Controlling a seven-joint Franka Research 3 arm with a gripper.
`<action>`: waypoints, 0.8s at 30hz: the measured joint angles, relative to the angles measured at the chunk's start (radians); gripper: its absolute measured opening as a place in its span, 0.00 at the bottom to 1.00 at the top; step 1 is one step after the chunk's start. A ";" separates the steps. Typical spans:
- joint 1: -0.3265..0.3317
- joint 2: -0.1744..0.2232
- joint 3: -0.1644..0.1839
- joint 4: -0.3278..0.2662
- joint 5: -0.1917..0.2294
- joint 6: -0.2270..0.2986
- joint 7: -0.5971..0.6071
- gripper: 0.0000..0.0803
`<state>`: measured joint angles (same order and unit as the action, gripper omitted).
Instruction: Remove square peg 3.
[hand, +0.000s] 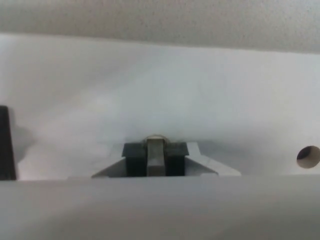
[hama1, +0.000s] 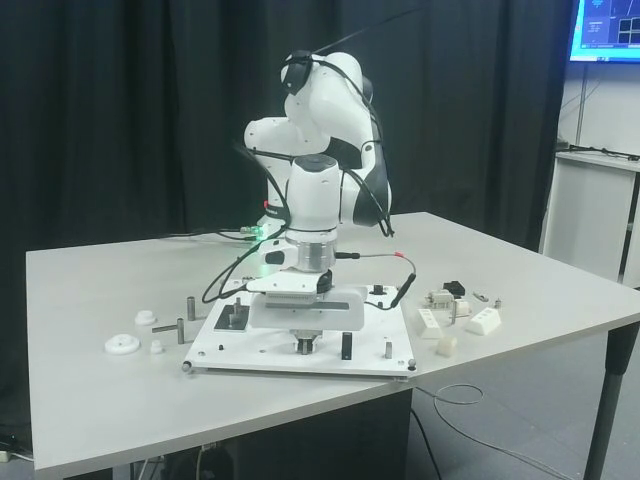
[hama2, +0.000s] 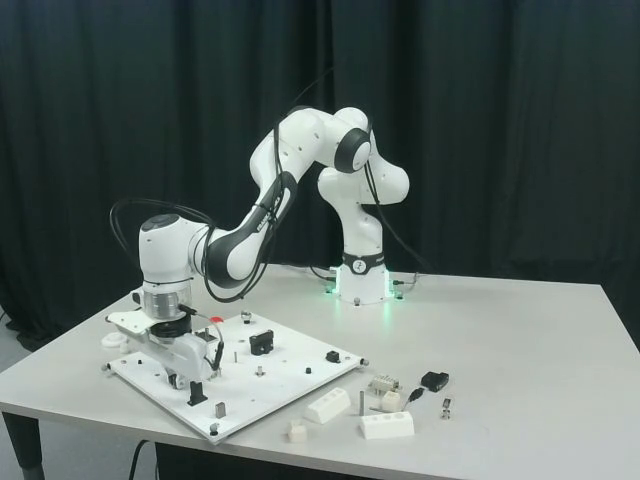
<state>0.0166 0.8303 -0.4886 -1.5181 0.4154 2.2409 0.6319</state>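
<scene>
Grey peg between gripper fingers.

Small grey square peg, standing straight up on the white board. Squeezed between two black fingers, one on each side. Near the board's front edge, right under the gripper. Top end pale and rounded.
</scene>
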 joint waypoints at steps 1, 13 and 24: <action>0.000 0.000 0.000 0.000 0.000 0.000 0.005 0.10; -0.001 -0.004 0.000 0.000 0.000 -0.002 0.044 0.09; -0.001 -0.005 0.000 0.000 0.000 -0.003 0.055 0.09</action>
<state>0.0160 0.8256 -0.4887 -1.5177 0.4154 2.2375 0.6871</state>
